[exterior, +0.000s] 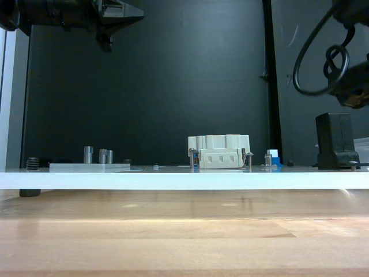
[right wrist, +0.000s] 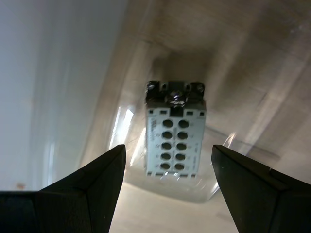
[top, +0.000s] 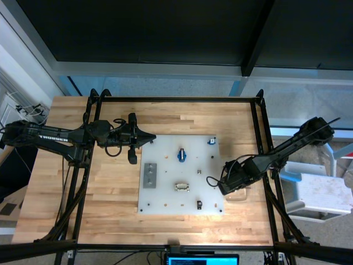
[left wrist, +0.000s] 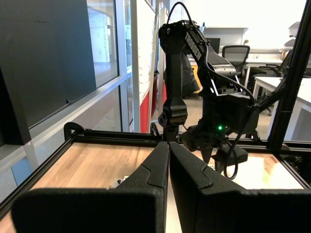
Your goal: Pick the HAN10E connector and install in the HAN10E hub
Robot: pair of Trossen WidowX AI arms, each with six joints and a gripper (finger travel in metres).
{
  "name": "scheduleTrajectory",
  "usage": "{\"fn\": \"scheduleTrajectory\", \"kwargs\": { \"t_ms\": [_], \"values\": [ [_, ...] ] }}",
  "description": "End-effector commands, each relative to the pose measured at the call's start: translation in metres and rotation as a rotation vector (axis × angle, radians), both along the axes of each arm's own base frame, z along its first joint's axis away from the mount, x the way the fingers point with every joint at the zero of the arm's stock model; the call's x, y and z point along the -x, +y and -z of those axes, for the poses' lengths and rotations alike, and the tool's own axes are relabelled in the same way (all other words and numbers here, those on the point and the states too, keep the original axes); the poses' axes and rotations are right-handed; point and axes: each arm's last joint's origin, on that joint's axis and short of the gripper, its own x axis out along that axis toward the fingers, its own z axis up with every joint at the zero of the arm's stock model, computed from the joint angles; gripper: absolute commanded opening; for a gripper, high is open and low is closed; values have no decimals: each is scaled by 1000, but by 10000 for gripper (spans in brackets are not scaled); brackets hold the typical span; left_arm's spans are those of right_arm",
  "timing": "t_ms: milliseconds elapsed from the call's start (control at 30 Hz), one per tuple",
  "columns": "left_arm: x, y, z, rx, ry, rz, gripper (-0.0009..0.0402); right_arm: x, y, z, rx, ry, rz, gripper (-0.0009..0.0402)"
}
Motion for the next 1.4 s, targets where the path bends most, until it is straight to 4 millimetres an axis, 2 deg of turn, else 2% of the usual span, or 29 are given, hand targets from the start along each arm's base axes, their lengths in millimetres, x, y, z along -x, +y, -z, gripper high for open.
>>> {"fn": "scheduleTrajectory", "kwargs": {
  "t_ms": [33,733,933,1400],
  "values": [
    [0,0,0,0,0,0,0,-2,-1,4,9,12,4,247],
    [0,0,0,0,0,0,0,1,-5,13,18,14,19,242],
    [0,0,0,0,0,0,0,-1,-4,17,21,19,11,200],
    [0,0,0,0,0,0,0,-1,-4,17,18,16,-22,76]
  ]
}}
